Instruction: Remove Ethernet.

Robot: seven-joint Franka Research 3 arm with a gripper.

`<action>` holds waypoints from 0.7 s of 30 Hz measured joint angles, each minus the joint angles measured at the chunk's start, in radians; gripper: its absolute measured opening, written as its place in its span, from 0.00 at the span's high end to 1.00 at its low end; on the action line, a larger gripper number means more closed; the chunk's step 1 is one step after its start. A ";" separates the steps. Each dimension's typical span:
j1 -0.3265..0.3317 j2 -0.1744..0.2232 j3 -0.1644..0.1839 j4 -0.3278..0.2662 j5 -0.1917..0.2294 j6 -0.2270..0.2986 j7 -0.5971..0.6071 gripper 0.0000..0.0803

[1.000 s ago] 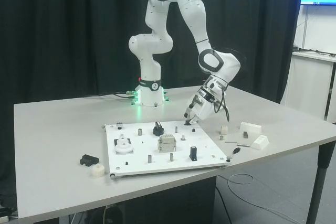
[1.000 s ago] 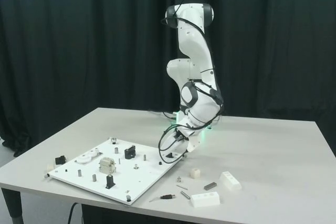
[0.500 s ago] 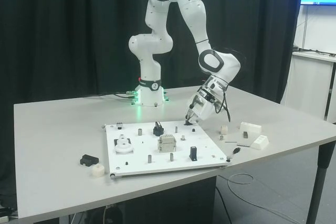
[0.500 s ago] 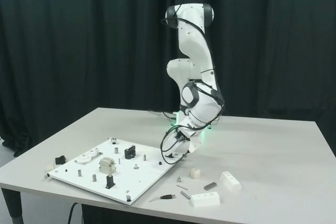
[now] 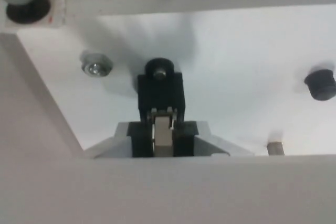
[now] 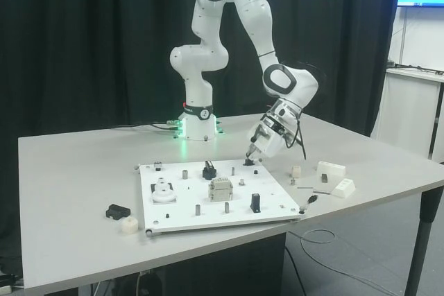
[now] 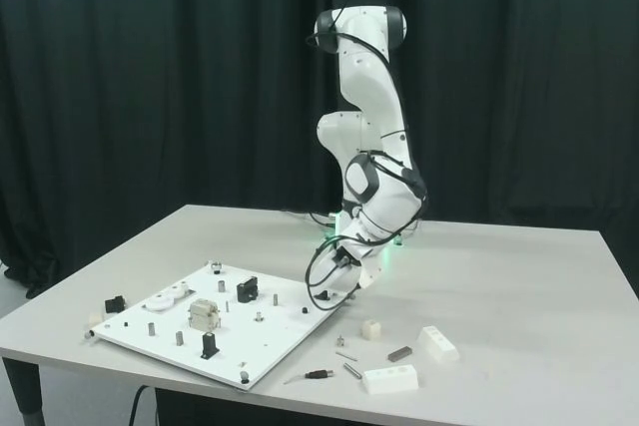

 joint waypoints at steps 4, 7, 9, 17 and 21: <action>-0.001 -0.007 0.006 0.001 0.000 -0.014 -0.007 0.90; -0.001 -0.013 0.011 0.004 -0.001 -0.030 -0.026 0.90; -0.001 -0.018 0.014 0.009 -0.001 -0.040 -0.042 0.90; -0.008 -0.035 0.033 0.028 -0.001 -0.089 -0.082 0.90; -0.012 -0.038 0.040 0.034 0.000 -0.100 -0.089 0.90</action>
